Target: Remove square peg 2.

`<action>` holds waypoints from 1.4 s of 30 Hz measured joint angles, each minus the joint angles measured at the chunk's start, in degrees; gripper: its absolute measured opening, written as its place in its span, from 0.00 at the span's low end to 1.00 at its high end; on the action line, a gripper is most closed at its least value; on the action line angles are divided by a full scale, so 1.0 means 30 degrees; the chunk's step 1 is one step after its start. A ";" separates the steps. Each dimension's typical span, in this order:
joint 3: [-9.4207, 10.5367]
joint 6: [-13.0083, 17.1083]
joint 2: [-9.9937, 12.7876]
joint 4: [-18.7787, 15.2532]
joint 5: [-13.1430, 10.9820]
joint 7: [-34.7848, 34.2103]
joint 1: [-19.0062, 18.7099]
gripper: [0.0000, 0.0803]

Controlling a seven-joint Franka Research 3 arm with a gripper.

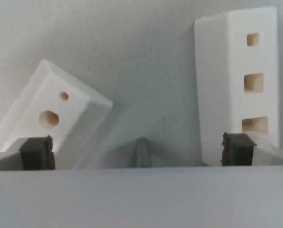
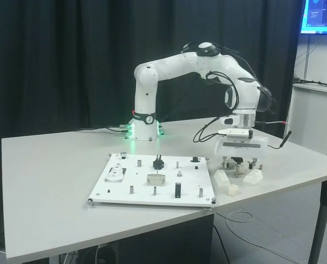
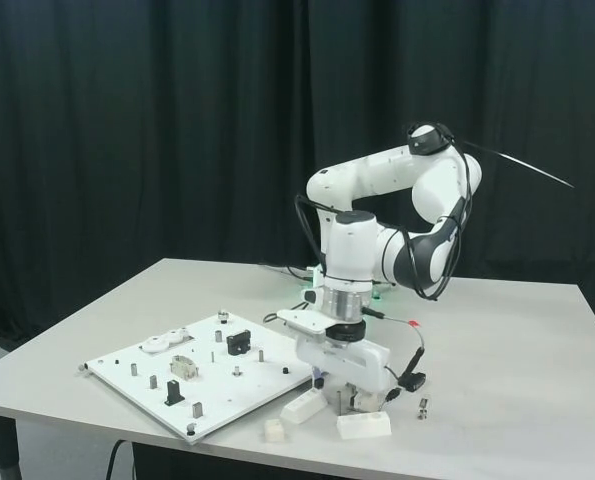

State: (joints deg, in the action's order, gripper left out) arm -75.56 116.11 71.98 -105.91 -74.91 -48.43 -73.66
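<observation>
Square peg 2 not identifiable, gripper open over table

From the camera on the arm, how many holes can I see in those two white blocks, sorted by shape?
Round holes, in the round-hole block: 2
Square holes, in the square-hole block: 3
Total visible: 5

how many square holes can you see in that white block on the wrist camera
3, in a row along the white block: a small one at the far end, a middle one, and one nearest the gripper. All look empty. Other faces are hidden.
</observation>
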 joint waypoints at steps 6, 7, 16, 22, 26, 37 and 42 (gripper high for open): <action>-0.0399 -0.0315 -0.0003 -0.0003 0.0101 0.0001 -0.0146 0.94; -0.0453 -0.0347 -0.0003 -0.0003 0.0114 0.0001 -0.0163 0.99; -0.0730 -0.0552 -0.0079 -0.0003 0.0392 0.0014 -0.0236 1.00; -0.0800 -0.0552 -0.0169 -0.0004 0.0490 0.0051 -0.0236 1.00; -0.0911 -0.0552 -0.0169 -0.0009 0.0544 0.0131 -0.0235 1.00; -0.1261 -0.0552 -0.0169 -0.0017 0.0795 0.0275 -0.0147 1.00; -0.1423 -0.0552 -0.0169 -0.0017 0.0853 0.0431 -0.0069 1.00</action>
State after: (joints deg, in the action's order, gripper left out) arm -79.82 114.46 71.47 -105.96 -72.35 -47.14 -73.87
